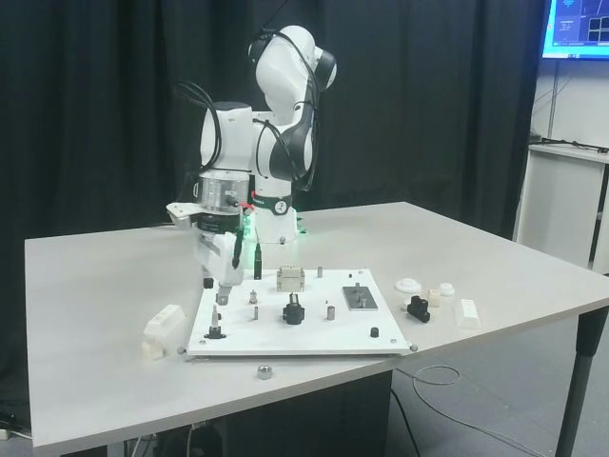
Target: Remove Ethernet.
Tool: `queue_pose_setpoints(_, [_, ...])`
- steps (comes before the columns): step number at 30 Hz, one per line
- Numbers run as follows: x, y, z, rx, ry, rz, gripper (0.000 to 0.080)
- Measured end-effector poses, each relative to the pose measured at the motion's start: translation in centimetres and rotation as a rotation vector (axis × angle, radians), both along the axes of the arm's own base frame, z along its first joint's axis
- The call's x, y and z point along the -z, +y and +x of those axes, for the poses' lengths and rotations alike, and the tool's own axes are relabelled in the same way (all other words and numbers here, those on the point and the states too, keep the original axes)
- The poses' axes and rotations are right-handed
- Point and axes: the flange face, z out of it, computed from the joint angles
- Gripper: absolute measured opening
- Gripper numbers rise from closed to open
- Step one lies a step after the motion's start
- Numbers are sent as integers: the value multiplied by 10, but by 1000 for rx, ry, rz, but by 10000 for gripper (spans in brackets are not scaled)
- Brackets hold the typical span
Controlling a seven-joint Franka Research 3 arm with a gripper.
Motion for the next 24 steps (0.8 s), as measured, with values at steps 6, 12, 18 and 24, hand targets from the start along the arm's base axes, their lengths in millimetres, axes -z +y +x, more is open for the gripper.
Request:
queue_pose_setpoints(6, [-1, -1, 0, 84, -7, 11, 800])
queue_pose_setpoints(12, [1, -4, -2, 173, -13, 19, 800])
queue_pose_setpoints(18, [6, -6, -2, 227, -13, 22, 800])
queue_pose_setpoints(24, [14, -6, 2, 243, -12, 21, 800])
